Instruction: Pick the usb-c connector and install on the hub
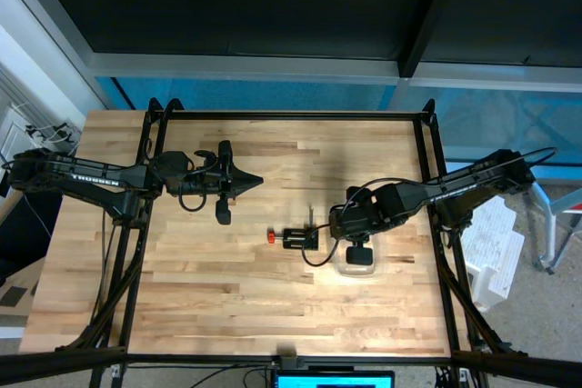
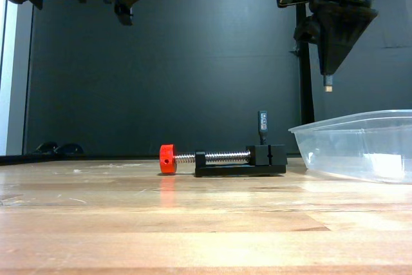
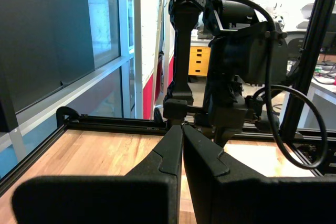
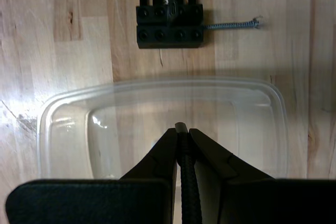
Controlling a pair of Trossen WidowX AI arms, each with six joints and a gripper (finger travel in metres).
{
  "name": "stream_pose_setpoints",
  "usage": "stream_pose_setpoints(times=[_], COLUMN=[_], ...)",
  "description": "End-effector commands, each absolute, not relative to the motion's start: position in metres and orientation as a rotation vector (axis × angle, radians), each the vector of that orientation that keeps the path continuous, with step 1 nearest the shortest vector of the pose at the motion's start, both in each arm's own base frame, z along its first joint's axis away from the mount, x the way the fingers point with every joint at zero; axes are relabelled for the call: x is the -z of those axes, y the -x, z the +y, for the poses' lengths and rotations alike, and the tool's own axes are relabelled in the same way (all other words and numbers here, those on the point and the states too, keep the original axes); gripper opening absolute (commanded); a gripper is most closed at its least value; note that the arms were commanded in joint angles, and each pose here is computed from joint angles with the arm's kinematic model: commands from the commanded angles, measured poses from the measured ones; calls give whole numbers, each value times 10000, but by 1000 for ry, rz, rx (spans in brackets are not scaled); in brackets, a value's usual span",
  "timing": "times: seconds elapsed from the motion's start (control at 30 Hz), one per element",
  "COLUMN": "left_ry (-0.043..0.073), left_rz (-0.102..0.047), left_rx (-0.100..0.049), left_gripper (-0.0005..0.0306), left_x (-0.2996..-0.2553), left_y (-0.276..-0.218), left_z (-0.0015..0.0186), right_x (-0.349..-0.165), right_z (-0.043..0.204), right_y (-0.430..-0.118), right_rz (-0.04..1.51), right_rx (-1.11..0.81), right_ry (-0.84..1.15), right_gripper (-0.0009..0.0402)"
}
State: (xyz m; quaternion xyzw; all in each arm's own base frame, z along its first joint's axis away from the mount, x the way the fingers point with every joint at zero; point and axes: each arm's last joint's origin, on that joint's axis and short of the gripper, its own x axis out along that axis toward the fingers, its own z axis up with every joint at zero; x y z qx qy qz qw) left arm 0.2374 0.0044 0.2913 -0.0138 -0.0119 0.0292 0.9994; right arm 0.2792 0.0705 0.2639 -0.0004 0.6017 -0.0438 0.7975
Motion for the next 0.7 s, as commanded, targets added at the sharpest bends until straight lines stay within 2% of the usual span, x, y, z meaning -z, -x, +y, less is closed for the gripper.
stream_pose_setpoints(times=[0.03, 0.7], left_ry=[27, 27], left_rz=[-24, -24], left_rx=[-58, -59], left_gripper=[0, 0], left_x=[-2912, -2912], left_y=[-2375, -2375], left_z=[44, 45], right_x=[-2633, -2609], right_z=[702, 678], right_y=[-2857, -3303], right_rz=[1292, 1288], right_rx=[95, 99], right_ry=[4, 14], right_gripper=[0, 0])
